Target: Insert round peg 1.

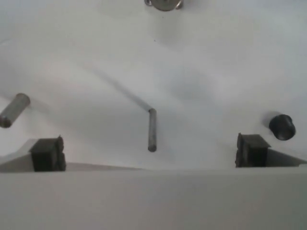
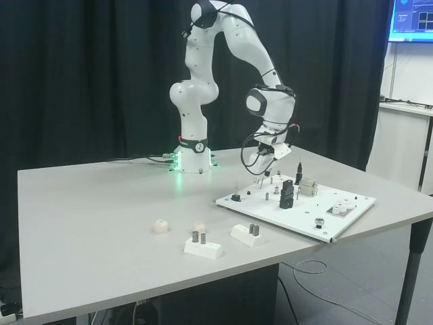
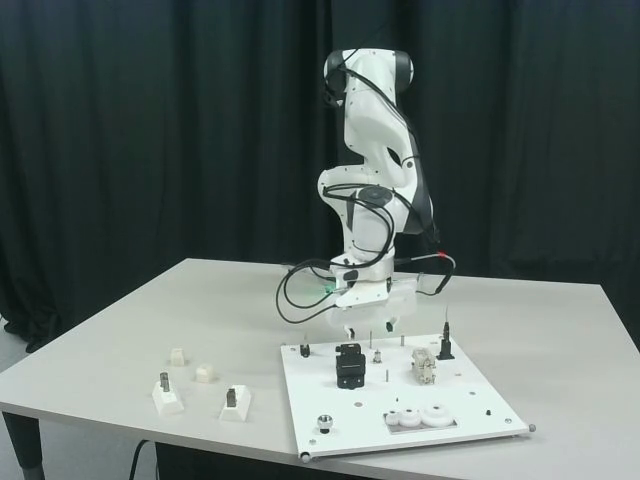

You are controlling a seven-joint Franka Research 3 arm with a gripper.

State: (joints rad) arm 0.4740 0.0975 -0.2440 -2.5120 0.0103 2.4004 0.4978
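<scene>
While my gripper (image 1: 148,152) hangs low over the far part of the white board (image 2: 298,218), its fingers (image 1: 46,154) stand wide apart and hold nothing. Wrist view: a thin grey peg (image 1: 152,130) stands upright on the board, approx. midway between the two pads and touching neither. A thicker peg (image 1: 13,110) stands off to one side, outside the fingers, and a black knob (image 1: 282,127) sits beyond the other finger. Which of these is round peg 1 I cannot tell; judging by the centring, it is prob. the thin one. Whether it is seated in its hole or only standing on the surface is not visible from here. Room views: two white holder blocks (image 2: 203,248) w/ short pins sit on the grey table (image 2: 88,217), well apart from the board. Judgement: the step in hand is either the approach to grasp or the release after insertion; these views do not settle it. If grasping, the next move calls for a straight descent w/ the peg kept centred, then an even close low on the shaft so it does not tip. If releasing, a straight vertical lift w/o brushing it.
</scene>
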